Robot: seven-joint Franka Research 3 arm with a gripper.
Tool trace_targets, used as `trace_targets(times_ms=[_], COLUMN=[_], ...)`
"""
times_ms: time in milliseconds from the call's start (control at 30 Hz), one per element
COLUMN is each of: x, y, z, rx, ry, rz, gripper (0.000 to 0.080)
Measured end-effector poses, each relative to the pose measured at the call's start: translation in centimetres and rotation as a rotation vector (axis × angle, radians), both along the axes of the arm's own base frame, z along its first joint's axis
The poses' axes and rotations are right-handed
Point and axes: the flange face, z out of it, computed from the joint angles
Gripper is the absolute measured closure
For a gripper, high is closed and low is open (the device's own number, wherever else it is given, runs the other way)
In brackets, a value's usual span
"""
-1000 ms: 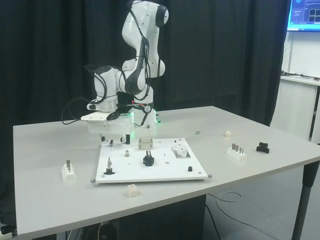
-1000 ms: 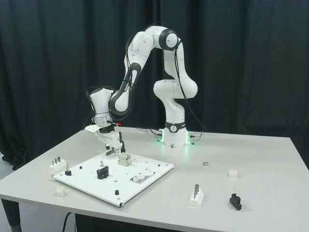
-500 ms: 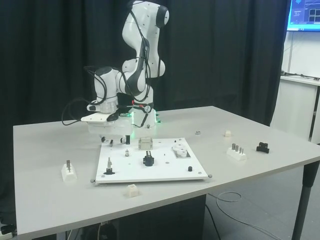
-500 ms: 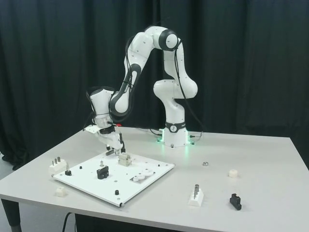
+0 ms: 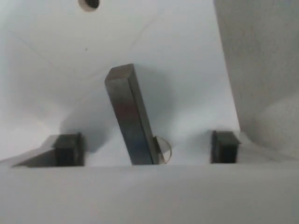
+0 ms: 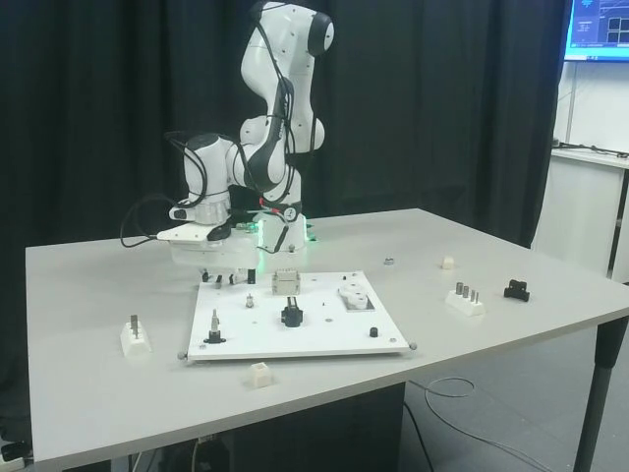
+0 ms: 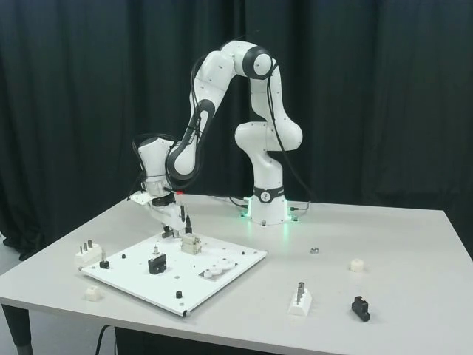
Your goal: Pick square peg 4.
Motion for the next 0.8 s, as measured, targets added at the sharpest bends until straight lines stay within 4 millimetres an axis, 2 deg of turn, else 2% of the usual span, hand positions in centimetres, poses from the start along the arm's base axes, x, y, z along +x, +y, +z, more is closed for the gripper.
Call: trace_targets(times_ms=[100,133,300,333,600,633,800], x=[0.07,0.11,0.33,0.36,0.47,0.48,0.61], y=[0.03,0.05,0.11,0.12,0.00,-0.05,-0.47], z=[0.02,0.03,0.10,0.11,0.22,0.25,0.58], rx=[0.001,0.001,0.002,0.001,-0.006,-0.008,-0.016], ry=[-0.003,-0.004,-0.011,-0.011,-0.017,-0.018,-0.029], rz=[0.002,0.002,-0.002,-0.003,-0.003,-0.005,-0.016], gripper=[0.0186,0.0372,0.0372,0.0534,0.0534,0.0709,0.0709])
